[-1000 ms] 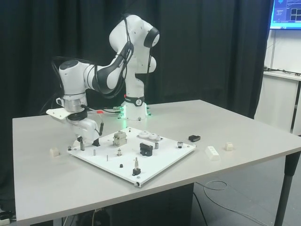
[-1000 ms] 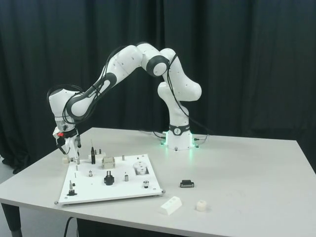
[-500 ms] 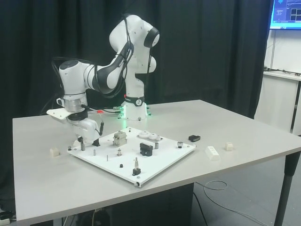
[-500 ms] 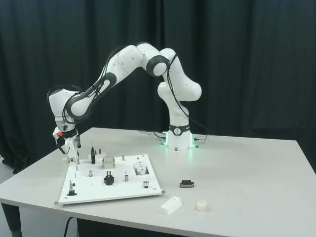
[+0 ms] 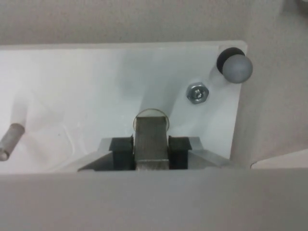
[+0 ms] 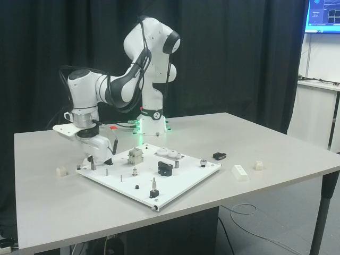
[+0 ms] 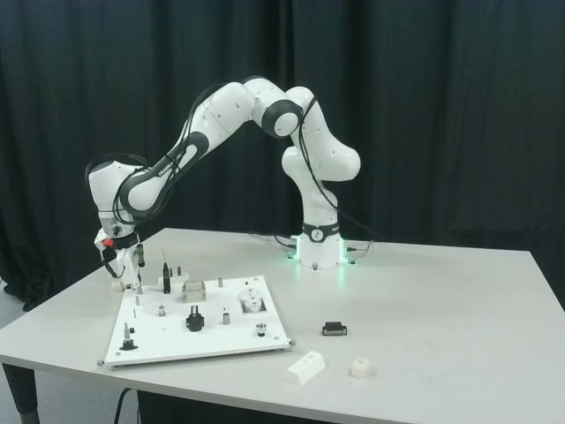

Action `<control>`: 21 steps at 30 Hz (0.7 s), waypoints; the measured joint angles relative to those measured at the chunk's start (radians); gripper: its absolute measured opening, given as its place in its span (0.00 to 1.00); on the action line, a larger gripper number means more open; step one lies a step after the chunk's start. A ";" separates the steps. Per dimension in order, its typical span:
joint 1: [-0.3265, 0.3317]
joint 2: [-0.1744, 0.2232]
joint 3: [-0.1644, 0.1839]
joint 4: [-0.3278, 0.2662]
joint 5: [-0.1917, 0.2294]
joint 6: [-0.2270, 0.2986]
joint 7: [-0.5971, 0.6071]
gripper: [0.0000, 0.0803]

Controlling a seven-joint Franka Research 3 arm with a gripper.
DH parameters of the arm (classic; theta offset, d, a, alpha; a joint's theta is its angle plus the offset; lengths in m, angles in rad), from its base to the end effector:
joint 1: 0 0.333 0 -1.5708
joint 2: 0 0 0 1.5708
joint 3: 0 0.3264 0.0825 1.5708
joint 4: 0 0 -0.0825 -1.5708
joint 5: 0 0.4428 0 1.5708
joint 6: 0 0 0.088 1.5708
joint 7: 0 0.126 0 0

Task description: Insert square peg 4.

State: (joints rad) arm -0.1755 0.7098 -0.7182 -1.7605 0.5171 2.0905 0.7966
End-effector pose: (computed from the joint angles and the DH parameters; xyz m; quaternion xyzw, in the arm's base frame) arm 0.4700 -0.4987 0.1792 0.5753 -0.8138 -0.0810 0.0126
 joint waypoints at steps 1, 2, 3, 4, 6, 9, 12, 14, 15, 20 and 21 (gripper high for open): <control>0.000 0.000 0.000 0.000 0.000 0.000 0.000 0.19; 0.000 0.000 0.000 -0.001 0.000 0.000 0.000 0.19; 0.000 0.000 0.000 -0.001 0.000 0.000 0.000 0.19; 0.000 0.000 0.000 -0.001 0.000 0.000 0.000 0.19; 0.000 0.000 0.000 -0.001 0.000 -0.001 0.000 0.19; 0.000 0.000 0.000 -0.001 0.000 -0.003 -0.001 0.19; 0.000 -0.001 0.000 -0.001 0.000 -0.011 -0.018 0.19; 0.000 -0.003 -0.001 -0.001 -0.001 -0.017 -0.029 0.19; 0.000 -0.004 -0.002 -0.001 -0.001 -0.020 -0.032 0.19; 0.001 -0.023 -0.011 -0.001 -0.003 -0.049 -0.040 0.39; 0.001 -0.029 -0.013 -0.001 -0.004 -0.055 -0.042 0.39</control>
State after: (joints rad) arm -0.1747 0.6812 -0.7309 -1.7613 0.5130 2.0353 0.7544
